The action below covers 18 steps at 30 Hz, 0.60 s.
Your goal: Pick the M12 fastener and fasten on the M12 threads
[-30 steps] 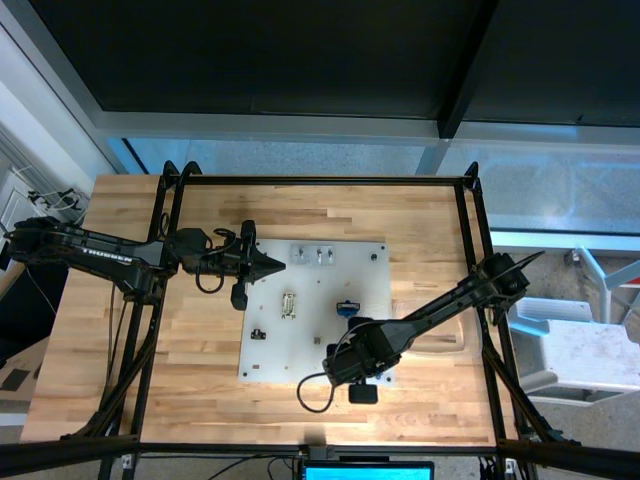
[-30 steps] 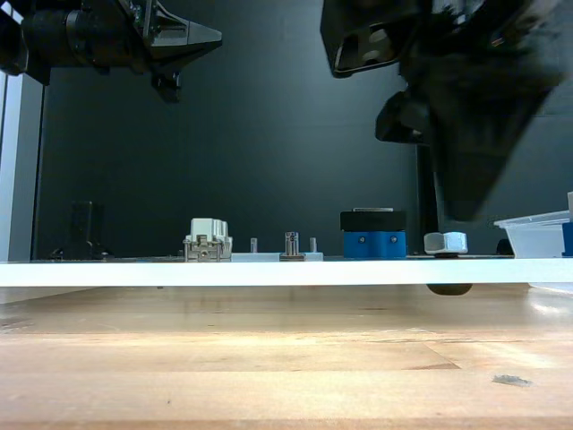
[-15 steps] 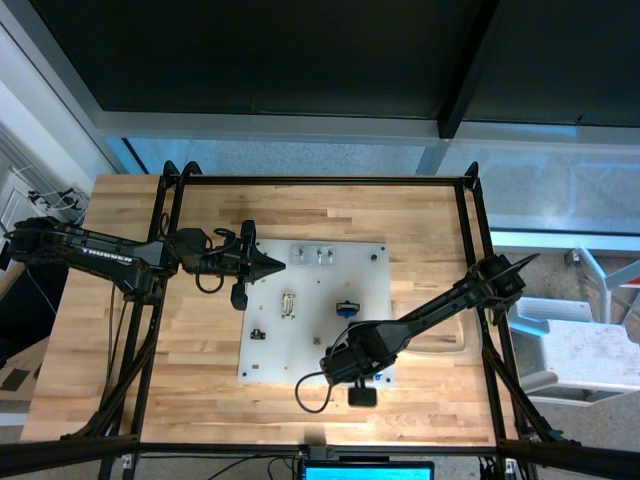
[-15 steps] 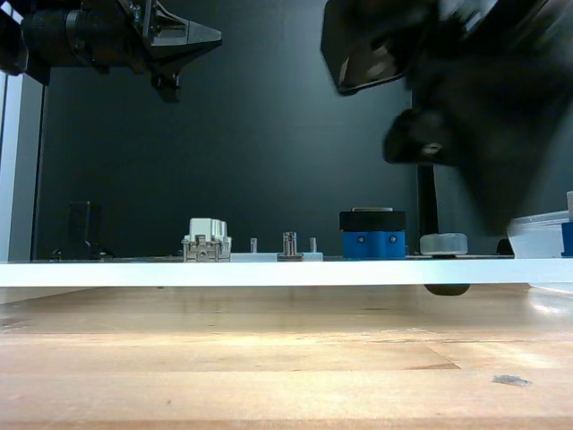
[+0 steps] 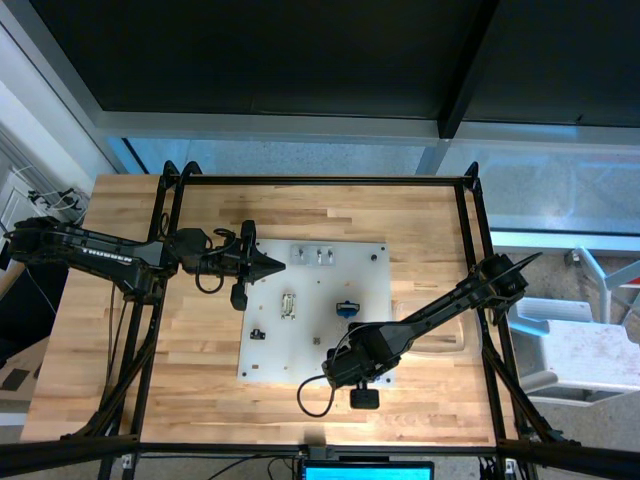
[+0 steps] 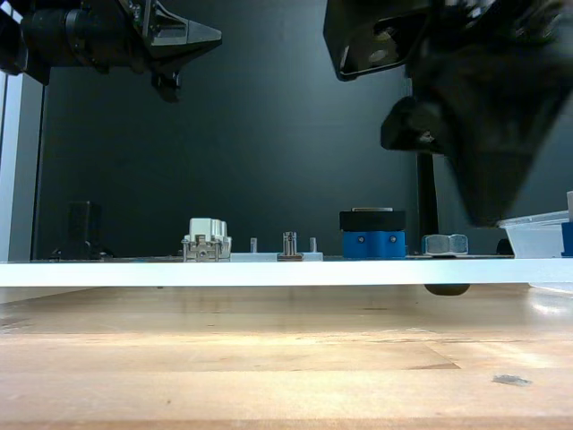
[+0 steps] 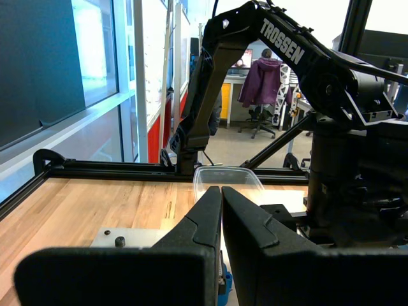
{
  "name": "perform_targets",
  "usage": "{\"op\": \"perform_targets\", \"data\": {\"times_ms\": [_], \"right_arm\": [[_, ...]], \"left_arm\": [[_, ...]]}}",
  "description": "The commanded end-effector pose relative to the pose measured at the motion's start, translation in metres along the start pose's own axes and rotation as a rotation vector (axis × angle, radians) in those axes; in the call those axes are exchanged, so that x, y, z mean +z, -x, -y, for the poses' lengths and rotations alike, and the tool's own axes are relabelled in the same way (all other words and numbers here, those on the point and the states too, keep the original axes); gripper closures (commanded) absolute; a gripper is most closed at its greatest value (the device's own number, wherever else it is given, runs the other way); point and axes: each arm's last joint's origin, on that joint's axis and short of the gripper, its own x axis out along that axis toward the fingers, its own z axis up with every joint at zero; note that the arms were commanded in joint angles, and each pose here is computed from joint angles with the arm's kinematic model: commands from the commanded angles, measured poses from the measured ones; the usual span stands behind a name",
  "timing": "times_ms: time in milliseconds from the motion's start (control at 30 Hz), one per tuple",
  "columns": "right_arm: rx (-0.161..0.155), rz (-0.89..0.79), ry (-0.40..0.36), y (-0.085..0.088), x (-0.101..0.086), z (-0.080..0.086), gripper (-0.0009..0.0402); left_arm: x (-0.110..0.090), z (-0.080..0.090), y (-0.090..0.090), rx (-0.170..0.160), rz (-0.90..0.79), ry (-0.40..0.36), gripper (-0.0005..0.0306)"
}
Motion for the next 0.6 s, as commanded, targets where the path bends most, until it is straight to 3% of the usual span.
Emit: {"op": "perform_targets", "data": {"times_ms": [33,133,367,533,600], "right_arm": [[-0.082,0.043,-0.028,0.0010,0.0010,0.0029,0.0393],[-0.110,0.055,-0.049,-0.0025,0.0019,0.0033,0.0393],[-0.106,0.055,-0.056,-0.0054,0.0008,0.0026,0.0393],[-0.088,0.045,-0.060,-0.0062,0.0002,0.0020,0.0393],[-0.039,0.024,-0.066,-0.0068,-0.0002,0.0004,0.0393]], "left_arm": [[0.0001,-0.0001,-0.0001,0.000,0.000,0.000,0.0300],[0.0001,-0.0001,-0.0001,0.000,0.000,0.000,0.0300],[0.0001,-0.0001,-0.0001,0.000,0.000,0.000,0.0300],[0.0001,-0.0001,-0.0001,0.000,0.000,0.000,0.0300],[0.0001,-0.0001,-0.0001,0.000,0.000,0.000,0.0300]]}}
